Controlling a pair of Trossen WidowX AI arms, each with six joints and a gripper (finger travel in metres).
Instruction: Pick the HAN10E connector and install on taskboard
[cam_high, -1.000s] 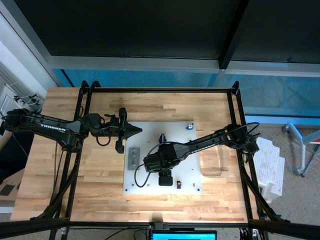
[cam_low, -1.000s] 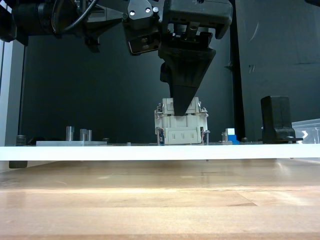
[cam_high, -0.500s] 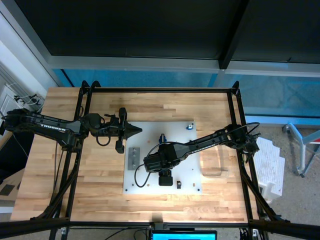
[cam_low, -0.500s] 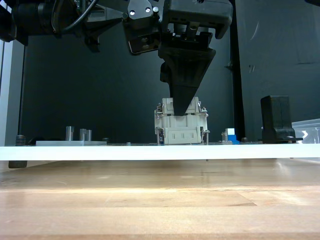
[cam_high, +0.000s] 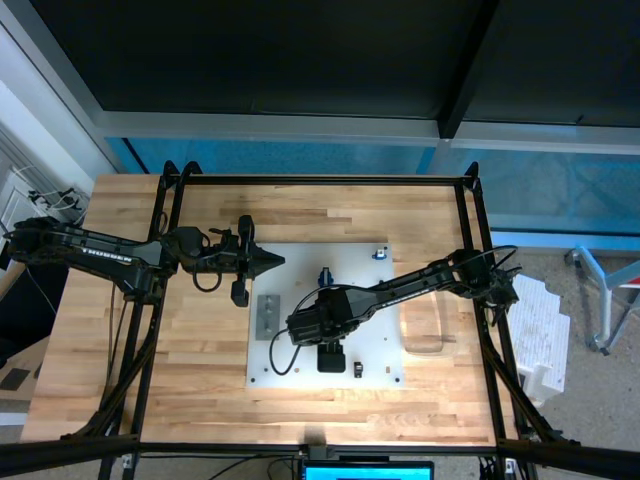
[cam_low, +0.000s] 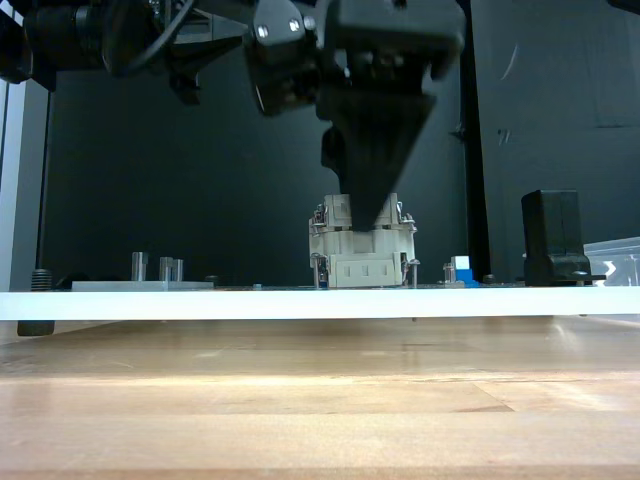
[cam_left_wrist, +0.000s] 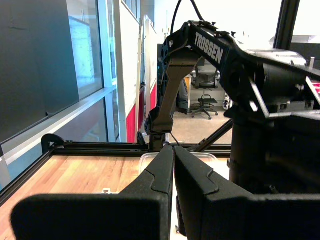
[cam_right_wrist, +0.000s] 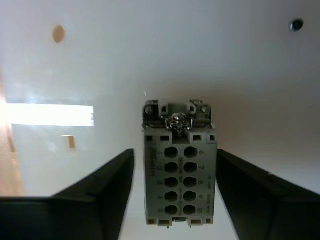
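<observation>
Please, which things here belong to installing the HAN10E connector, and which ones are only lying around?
For the job:
HAN10E connector, standing on the taskboard; right gripper, open, astride the connector.

Only lying about:
left gripper, shut, parked at the taskboard's far left corner; grey block; blue part; black fitting; clear tray beside the taskboard.

Matt black plastic on the right gripper (cam_right_wrist: 175, 152), its fingers standing apart on either side of the HAN10E connector (cam_right_wrist: 179, 170). That's smooth pale beige plastic with a shiny metal screw and bracket at one end. Under it is the taskboard (cam_right_wrist: 150, 60), white plastic, glossy enough to throw glare. The left gripper (cam_left_wrist: 173, 150), same matt black (fingers pressed together), is over the board's far left corner. The table (cam_high: 200, 380) is pale wood planks with a soft sheen, and the grey block (cam_high: 268, 316) looks like dull metal.
</observation>
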